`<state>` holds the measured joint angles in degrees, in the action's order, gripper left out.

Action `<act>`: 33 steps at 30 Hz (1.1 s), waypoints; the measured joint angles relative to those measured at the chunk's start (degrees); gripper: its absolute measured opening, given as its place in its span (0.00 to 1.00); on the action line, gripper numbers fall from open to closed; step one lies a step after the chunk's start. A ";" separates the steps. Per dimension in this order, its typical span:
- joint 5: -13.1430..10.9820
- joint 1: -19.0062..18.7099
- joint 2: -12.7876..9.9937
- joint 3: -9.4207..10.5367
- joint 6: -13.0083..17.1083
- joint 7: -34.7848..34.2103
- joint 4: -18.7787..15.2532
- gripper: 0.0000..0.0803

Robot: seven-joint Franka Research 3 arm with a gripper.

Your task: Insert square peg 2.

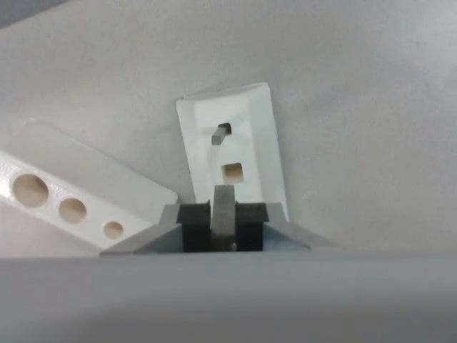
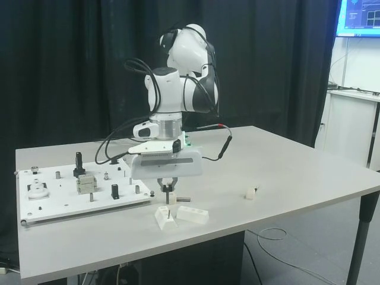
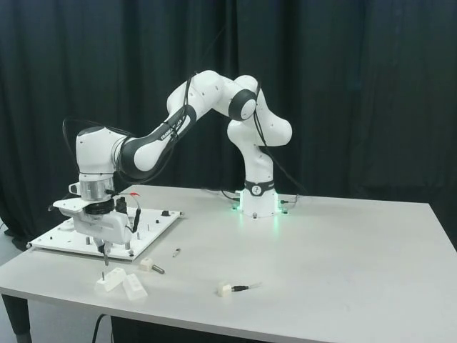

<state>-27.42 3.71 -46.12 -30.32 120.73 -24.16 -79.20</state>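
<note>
The fingers [image 1: 223,227] pinch a grey square peg [image 1: 223,214] upright just above the white block with square holes [image 1: 232,153], near the desk's [image 2: 285,172] front edge, beside the round-hole block [image 1: 71,193], open desk to the right.

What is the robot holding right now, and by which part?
The gripper holds a grey square peg by its upper end; the lower end hangs free.
</note>
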 joint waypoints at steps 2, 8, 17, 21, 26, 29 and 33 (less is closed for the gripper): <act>0.05 -0.01 0.12 -0.06 -0.19 -0.01 0.07 0.08; 0.14 -0.04 0.24 -0.19 -0.79 -0.01 0.34 0.08; 0.19 -0.10 0.28 -0.26 -0.93 -0.04 0.46 0.08; 0.20 -0.12 0.29 -0.26 -0.94 -0.14 0.49 0.08; 0.25 -0.13 0.29 -0.26 -0.94 -0.17 0.52 0.08; 0.27 -0.13 0.29 -0.26 -0.94 -0.22 0.53 0.08; 0.29 -0.13 0.29 -0.26 -0.94 -0.39 0.53 0.08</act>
<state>-27.13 3.58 -45.83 -30.58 119.79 -24.55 -78.67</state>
